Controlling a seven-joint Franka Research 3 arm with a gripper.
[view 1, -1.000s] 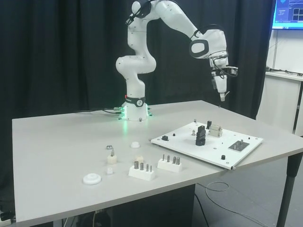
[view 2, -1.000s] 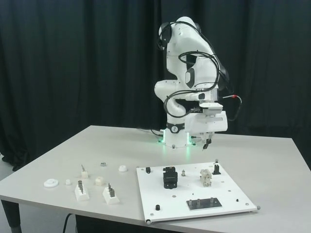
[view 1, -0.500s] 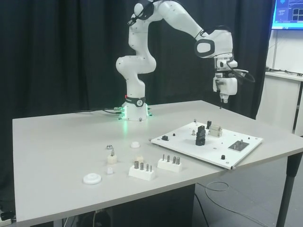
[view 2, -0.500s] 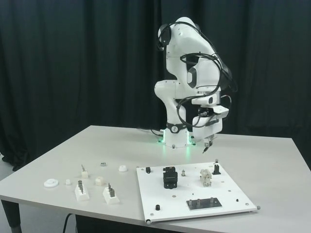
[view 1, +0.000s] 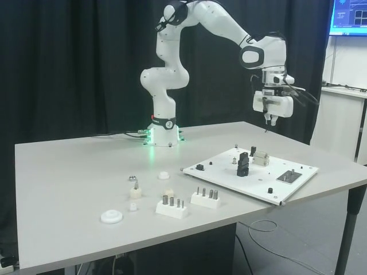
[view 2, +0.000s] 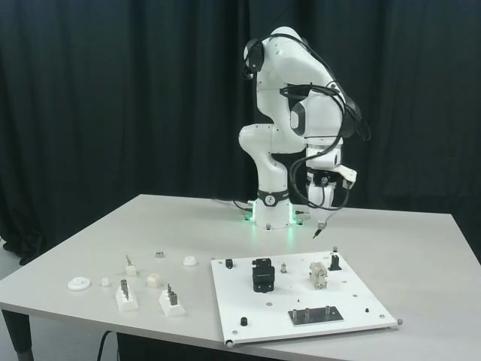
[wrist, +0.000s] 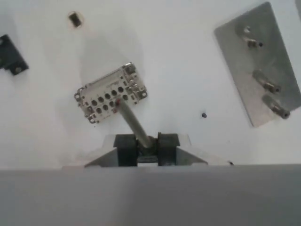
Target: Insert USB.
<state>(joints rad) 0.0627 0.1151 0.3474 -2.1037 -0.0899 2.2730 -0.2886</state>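
My gripper [wrist: 146,146] hangs in the air above the white board [view 1: 223,166], shut on a thin grey plug [wrist: 131,120] that sticks out below the fingers. In the wrist view the plug's tip lines up over a white connector block [wrist: 109,99] with rows of holes. In the room views, my gripper [view 1: 269,117] is well above that block [view 1: 261,158] and behind it. The second room view shows the gripper [view 2: 322,222] with the plug [view 2: 316,233] pointing down, above the block [view 2: 318,275].
On the board stand a black block [view 1: 243,164], a grey metal plate with pins [wrist: 263,66] and small black knobs. Left of the board lie two white pin holders [view 1: 172,207], a white disc [view 1: 111,216] and small white parts. A white cabinet [view 1: 338,123] stands at the right.
The arm has swung the gripper to the right and a little lower in the first room view. The wrist has turned, and the plug has stayed in the fingers.
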